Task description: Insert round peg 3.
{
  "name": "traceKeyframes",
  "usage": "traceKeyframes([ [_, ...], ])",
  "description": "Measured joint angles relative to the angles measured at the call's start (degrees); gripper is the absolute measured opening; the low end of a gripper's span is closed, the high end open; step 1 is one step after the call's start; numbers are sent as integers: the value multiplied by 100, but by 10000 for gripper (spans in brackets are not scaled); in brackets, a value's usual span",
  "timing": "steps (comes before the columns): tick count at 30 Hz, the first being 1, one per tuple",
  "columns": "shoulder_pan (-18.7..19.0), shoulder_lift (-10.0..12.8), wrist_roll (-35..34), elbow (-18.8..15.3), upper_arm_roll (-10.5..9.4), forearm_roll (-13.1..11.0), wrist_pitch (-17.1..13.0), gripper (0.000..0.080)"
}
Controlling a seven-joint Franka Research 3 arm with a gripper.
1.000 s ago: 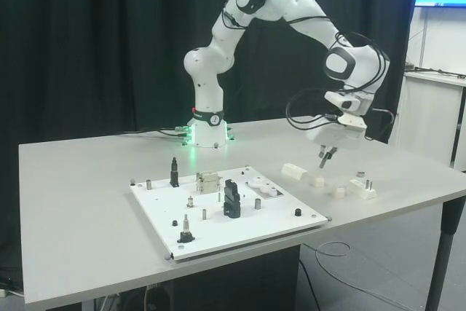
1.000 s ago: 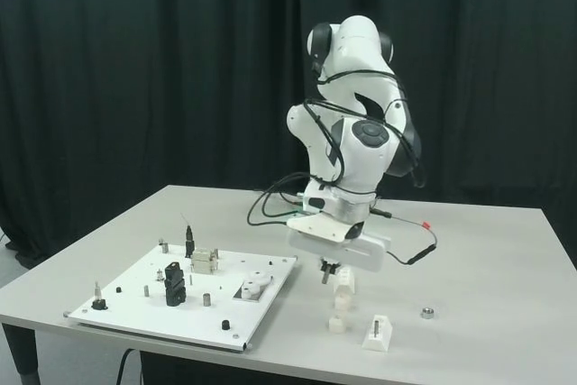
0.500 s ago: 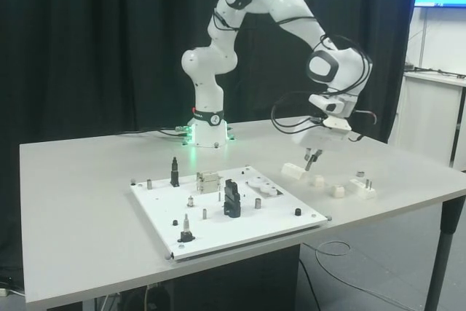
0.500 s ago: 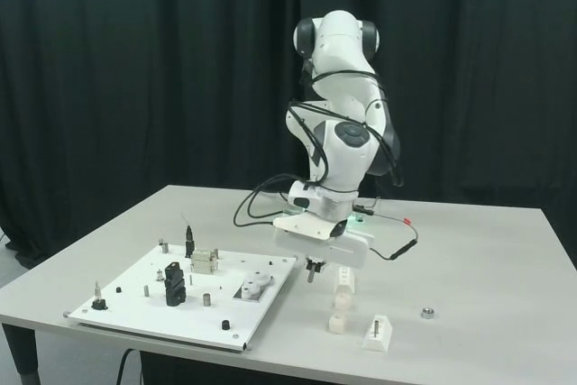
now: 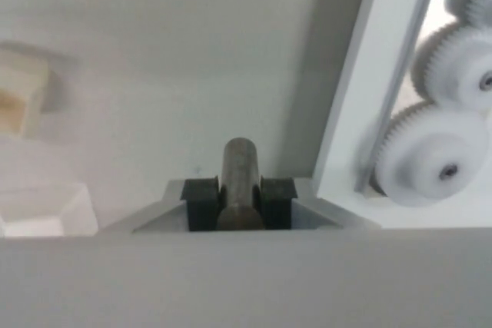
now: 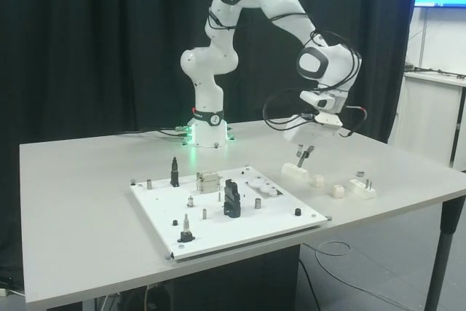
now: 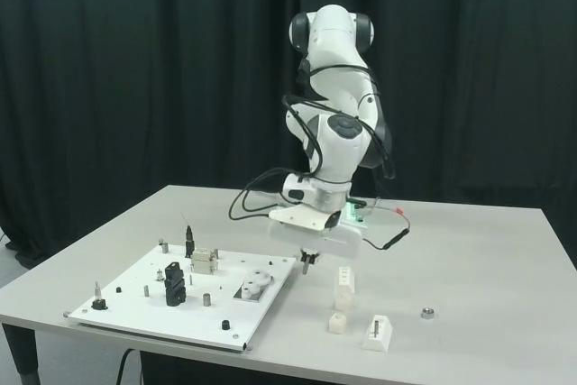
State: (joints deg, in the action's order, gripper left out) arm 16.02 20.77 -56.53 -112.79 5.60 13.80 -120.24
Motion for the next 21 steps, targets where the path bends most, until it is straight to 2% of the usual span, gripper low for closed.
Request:
traceKeyframes([
  [8, -38, -399, 121, -492, 0, 254, -162, 110],
  [21, -334, -1128, 120, -1569, 2, 363, -1088, 110],
])
